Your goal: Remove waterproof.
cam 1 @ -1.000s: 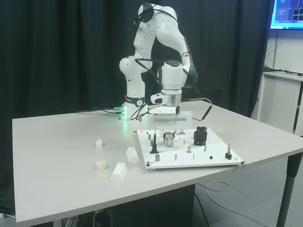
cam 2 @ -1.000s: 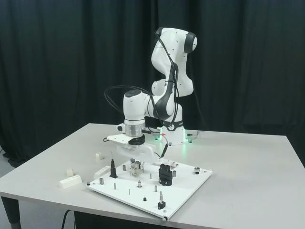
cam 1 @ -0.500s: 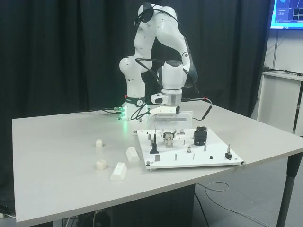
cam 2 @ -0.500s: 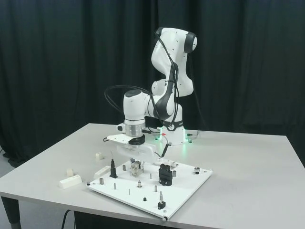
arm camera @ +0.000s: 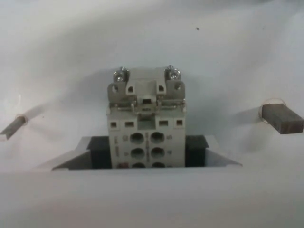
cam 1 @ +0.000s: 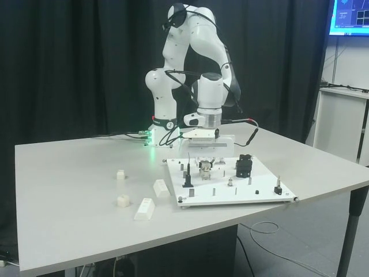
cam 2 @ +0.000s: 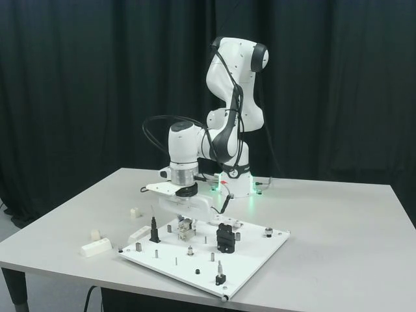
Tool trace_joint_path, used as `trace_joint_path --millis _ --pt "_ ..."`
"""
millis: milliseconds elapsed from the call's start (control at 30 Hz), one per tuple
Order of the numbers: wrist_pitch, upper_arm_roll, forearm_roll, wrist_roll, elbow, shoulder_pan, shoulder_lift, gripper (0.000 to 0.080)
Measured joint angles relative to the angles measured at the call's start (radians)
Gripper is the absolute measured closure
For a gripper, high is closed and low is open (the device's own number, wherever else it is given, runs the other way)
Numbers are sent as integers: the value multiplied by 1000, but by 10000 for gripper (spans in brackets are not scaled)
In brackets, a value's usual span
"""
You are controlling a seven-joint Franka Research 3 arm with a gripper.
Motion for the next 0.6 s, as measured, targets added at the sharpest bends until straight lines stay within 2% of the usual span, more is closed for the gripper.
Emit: trace_joint_path --millis 600 --pt "-1 0 -8 0 2 0 -1 489"
